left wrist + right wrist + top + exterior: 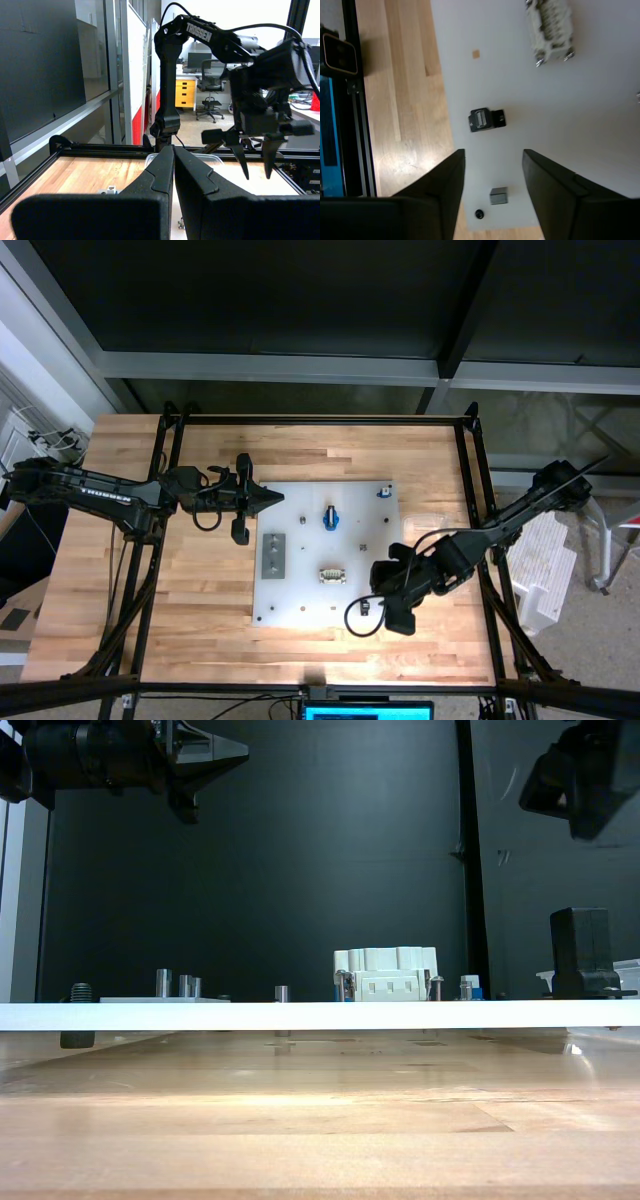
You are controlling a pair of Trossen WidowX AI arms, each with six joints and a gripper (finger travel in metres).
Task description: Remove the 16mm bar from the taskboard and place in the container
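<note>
The white taskboard lies mid-table with a grey block, blue knob and silver connector. In the right wrist view a stubby grey piece, apparently the 16mm bar, stands near the board's corner, beyond a small black square part. My right gripper hangs open above the board, the bar showing between its fingers. The right gripper covers that corner from above. My left gripper is shut and empty, high over the board's far left edge. The clear container sits right of the board.
Black frame rails run along both sides of the wooden table. A laptop screen sits at the near edge. Short pins stand on the grey block, and another small pin stands on the board.
</note>
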